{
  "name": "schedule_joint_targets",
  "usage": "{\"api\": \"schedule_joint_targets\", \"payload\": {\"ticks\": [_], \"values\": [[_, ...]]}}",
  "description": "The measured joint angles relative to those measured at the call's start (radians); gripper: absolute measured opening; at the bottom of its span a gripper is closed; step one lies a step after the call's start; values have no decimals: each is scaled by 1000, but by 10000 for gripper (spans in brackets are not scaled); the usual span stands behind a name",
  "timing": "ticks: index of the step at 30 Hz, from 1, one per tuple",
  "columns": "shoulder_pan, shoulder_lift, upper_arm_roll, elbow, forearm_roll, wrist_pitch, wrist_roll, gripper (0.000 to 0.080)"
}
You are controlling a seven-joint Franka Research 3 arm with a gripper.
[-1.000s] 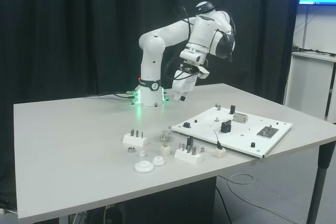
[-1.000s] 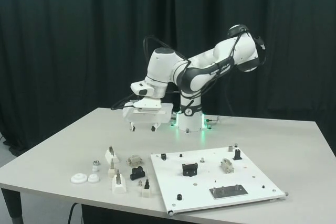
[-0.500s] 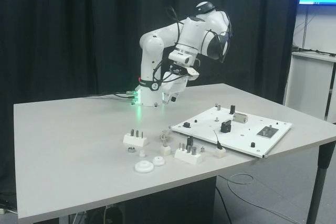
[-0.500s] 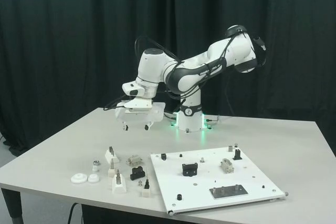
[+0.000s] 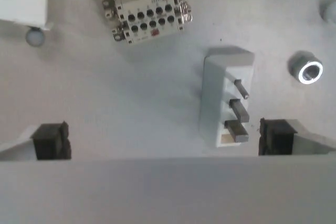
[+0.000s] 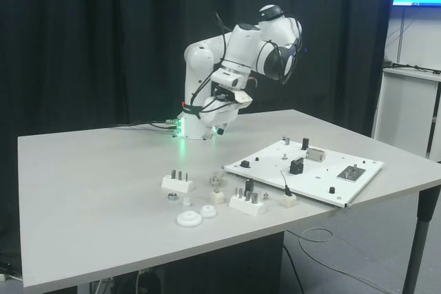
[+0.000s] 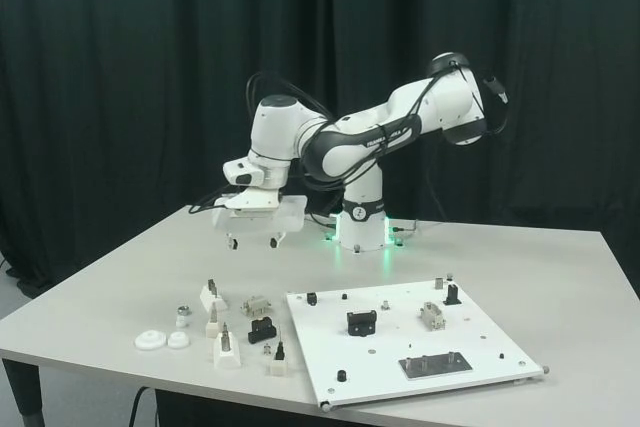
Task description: Pick square peg 3.
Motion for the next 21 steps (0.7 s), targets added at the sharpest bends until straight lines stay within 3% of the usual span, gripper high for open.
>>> {"api": "schedule_joint_targets", "payload": {"ticks": [11, 21], "values": [[-48, 15, 0, 0, 10, -36, -42, 800], [-98, 39, 5, -1, 53, -84, -99, 800]]}}
